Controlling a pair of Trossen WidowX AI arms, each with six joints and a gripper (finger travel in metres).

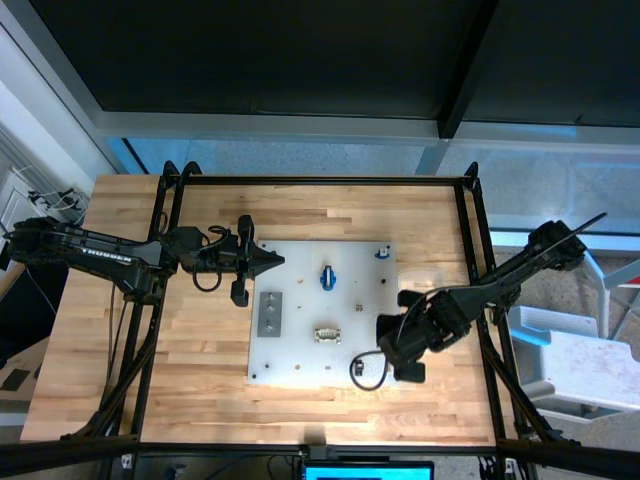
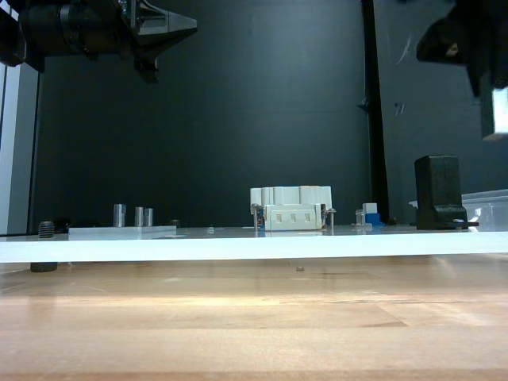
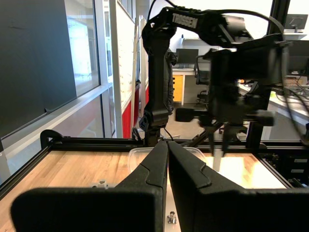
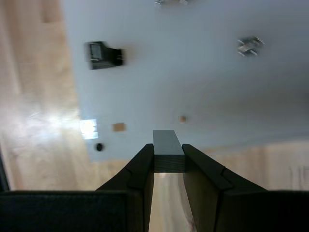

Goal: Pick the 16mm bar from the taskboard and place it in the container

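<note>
In the right wrist view, a grey rectangular 16mm bar [image 4: 168, 150] sits clamped between the fingers of my right gripper [image 4: 168, 148], held above the near edge of the white taskboard [image 4: 169, 72]. From above, the right gripper [image 1: 393, 346] hangs over the board's right side [image 1: 300, 350]. In the low view the bar [image 2: 498, 111] is well above the board. The clear container [image 2: 486, 208] stands at the right behind the board, and it also shows in the left wrist view [image 3: 138, 155]. My left gripper [image 1: 275, 260] is shut and empty, raised over the board's far left corner.
On the board sit a grey block [image 1: 270, 312], a blue knob [image 1: 328, 277], a metal connector [image 1: 327, 335] and a black part [image 1: 360, 370] near the front right. Black frame rails edge the wooden table. Bare wood lies in front of the board.
</note>
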